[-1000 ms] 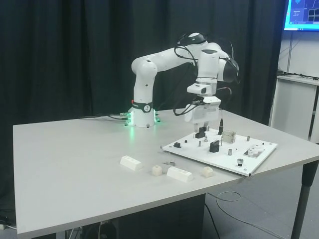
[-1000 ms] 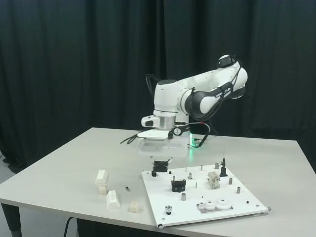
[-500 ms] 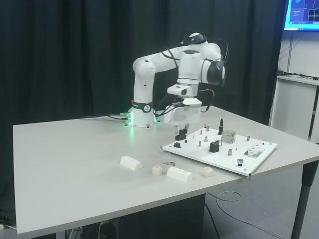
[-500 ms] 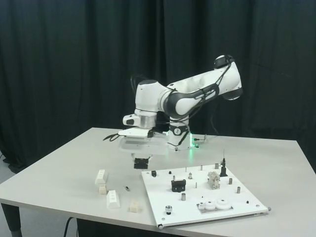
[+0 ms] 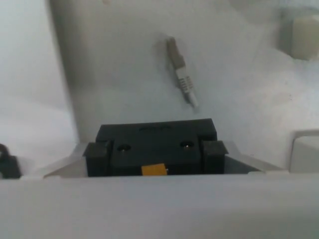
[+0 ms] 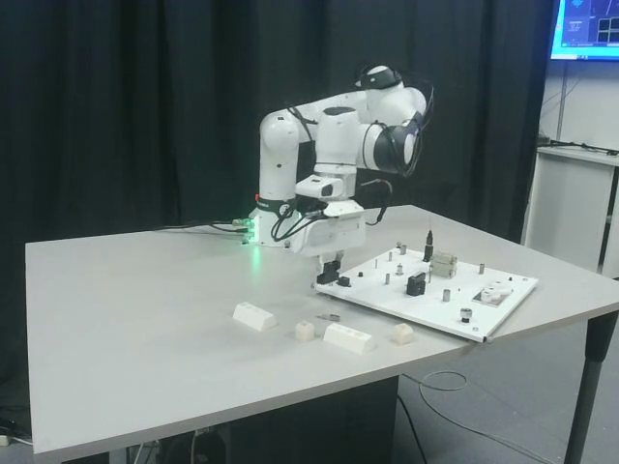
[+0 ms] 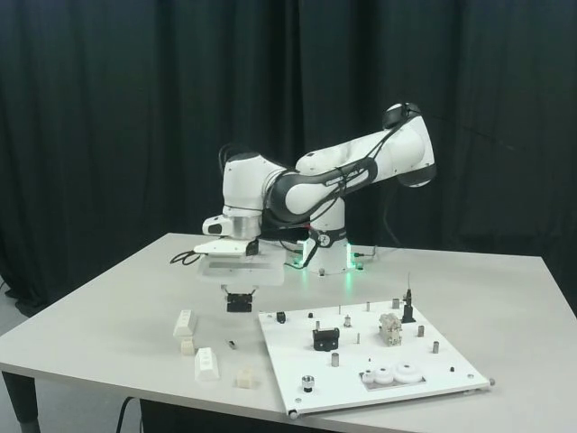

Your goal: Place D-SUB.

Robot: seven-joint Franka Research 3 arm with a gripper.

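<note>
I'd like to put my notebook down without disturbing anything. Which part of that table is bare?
The wide stretch of grey table between the white blocks and the far edge is bare. It is crowded around the white board with its small parts, and where the gripper carries the black connector.

The assembly board [image 7: 451, 365] lies on the bench [image 7: 108, 307], toward its front right corner in the second room view. To the board's left, four small blocks [image 7: 185, 322] sit on the bench in a loose cluster, with a small connector plug [image 7: 233, 344] lying among them. The pincer [image 7: 239, 303] hangs above the bench, between the blocks and the board's near-left corner, with the D-SUB [image 5: 155, 148] between its fingers. The arm's base [image 7: 329, 257] stands behind the board.
</note>
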